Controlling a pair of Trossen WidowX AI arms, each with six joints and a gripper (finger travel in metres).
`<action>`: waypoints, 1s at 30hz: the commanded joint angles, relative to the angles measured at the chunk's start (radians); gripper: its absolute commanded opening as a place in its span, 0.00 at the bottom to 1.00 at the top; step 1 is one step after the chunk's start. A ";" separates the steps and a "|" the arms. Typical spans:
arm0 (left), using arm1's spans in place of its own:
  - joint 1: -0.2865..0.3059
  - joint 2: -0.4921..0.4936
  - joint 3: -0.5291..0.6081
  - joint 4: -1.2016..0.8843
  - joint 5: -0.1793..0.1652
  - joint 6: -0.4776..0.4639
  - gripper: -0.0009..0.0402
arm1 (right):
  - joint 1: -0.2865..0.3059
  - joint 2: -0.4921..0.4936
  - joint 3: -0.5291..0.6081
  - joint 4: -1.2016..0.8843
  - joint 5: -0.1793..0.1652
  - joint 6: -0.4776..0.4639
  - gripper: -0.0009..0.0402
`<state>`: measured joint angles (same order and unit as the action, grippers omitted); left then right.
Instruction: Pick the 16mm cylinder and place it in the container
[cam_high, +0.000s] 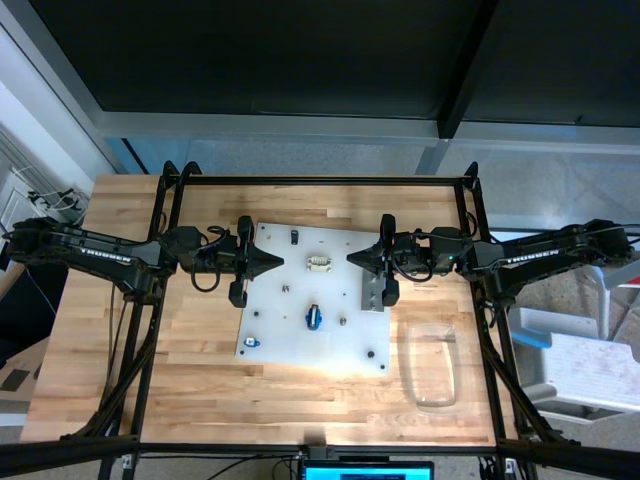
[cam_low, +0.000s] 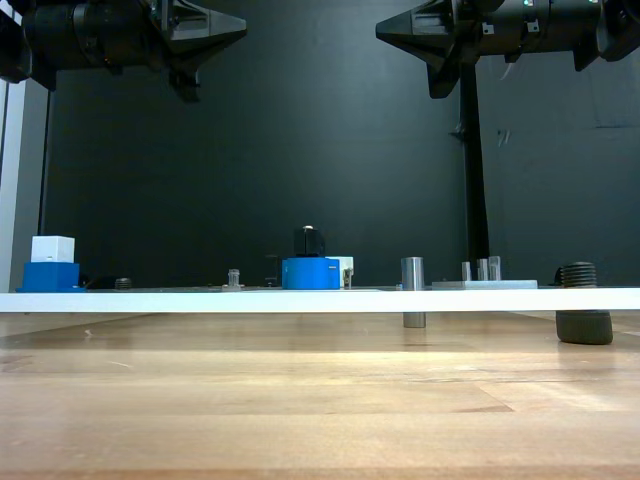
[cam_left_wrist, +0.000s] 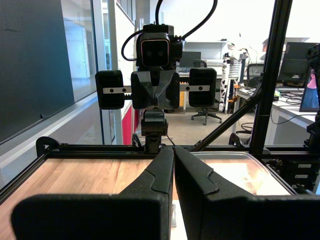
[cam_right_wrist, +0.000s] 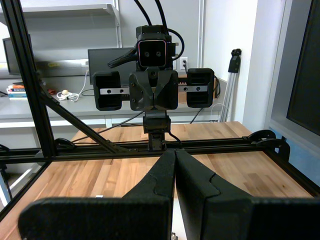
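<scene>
**2 grippers closed and empty above the board; the 16mm cylinder stands on it**

The left gripper (cam_high: 279, 260) hangs high above the left edge of the white task board (cam_high: 270, 335), its tip pointing inward over the board. Its jaws are pressed together on nothing. The right gripper (cam_high: 351, 258) mirrors it above the board's right edge, jaws likewise closed tight and empty. The 2 tips face each other, apart, over the board's far half. The 16mm cylinder (cam_high: 343, 322) stands upright on the board's near half, just right of the blue part (cam_high: 313, 316), well below both grippers. The container (cam_high: 433, 404) lies off the board on the wooden table (cam_high: 150, 380), beside the board's near right corner. A grey metal plate (cam_high: 372, 293) lies at the board's right edge.
</scene>
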<state>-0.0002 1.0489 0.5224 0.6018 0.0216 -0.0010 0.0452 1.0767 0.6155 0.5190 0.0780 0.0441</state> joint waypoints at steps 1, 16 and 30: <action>0.000 0.000 0.000 0.000 0.000 0.000 0.02 | 0.001 0.000 0.000 0.001 -0.053 0.001 0.02; 0.000 0.000 0.000 0.000 0.000 0.000 0.02 | 0.001 0.000 0.019 0.000 -0.052 0.064 0.02; 0.000 0.000 0.000 0.000 0.000 0.000 0.02 | 0.001 0.006 0.317 -0.547 -0.053 0.059 0.02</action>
<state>-0.0002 1.0485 0.5228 0.6022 0.0216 -0.0006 0.0460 1.0782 0.9009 0.0319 0.0250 0.1032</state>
